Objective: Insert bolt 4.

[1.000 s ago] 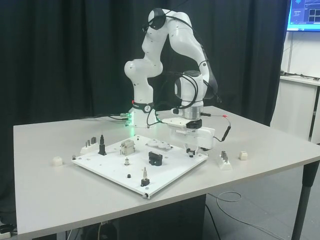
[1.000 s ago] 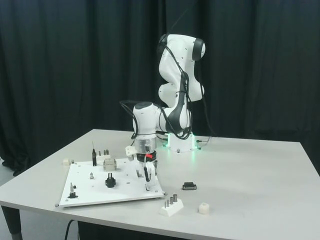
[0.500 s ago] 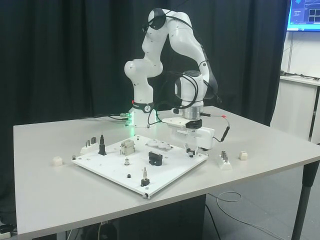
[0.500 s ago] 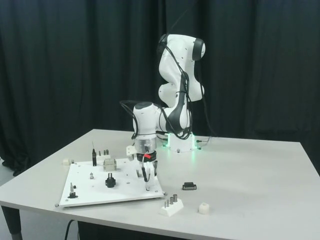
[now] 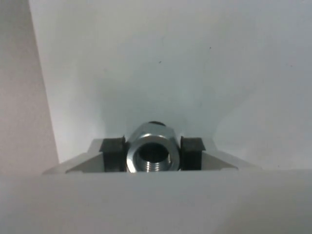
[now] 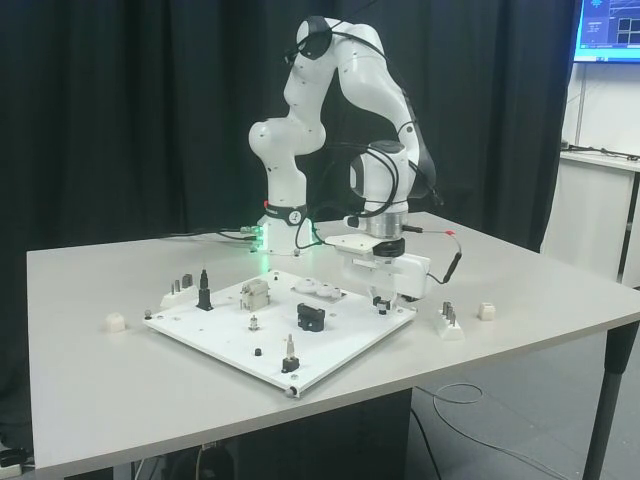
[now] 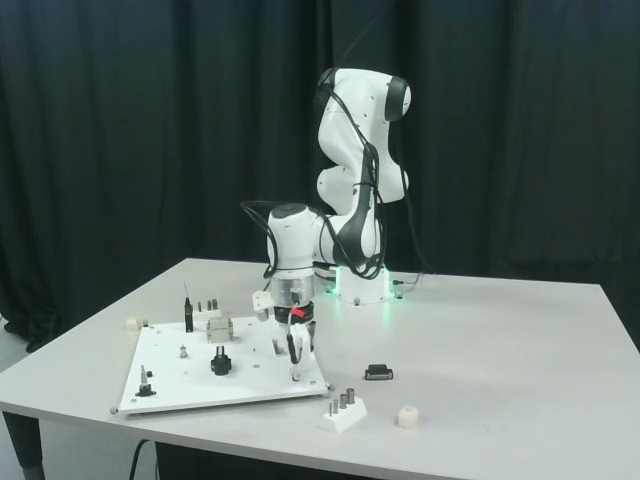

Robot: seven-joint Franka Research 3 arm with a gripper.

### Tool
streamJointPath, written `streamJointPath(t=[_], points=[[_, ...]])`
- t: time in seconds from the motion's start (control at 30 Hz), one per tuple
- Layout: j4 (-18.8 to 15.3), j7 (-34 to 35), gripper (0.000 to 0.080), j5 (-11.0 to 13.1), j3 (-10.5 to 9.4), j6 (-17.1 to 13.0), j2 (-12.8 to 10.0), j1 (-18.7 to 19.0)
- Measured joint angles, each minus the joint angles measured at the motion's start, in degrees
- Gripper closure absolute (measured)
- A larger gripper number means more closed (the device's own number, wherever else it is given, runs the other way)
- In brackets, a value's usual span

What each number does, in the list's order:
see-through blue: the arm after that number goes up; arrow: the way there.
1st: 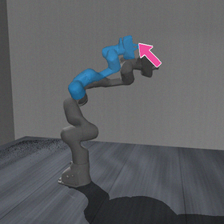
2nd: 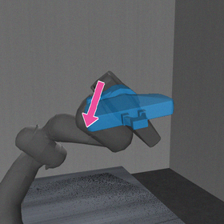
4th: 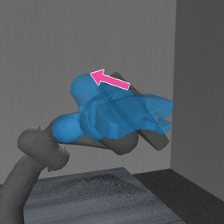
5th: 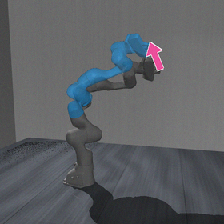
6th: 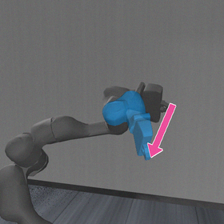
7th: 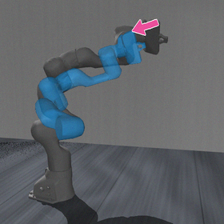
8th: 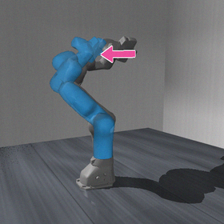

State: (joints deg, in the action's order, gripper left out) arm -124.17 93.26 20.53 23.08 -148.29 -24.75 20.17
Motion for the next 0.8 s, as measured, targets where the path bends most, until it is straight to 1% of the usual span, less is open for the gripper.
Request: streamJointPath(t=[0.6,0.8], points=[[0.0,0.0,0.0563,-0.6,-0.02,-0.2,-0.1,0.0],[0.0,1.4,0.0563,-0.6,-0.04,-0.3,-0.1,0.0]])
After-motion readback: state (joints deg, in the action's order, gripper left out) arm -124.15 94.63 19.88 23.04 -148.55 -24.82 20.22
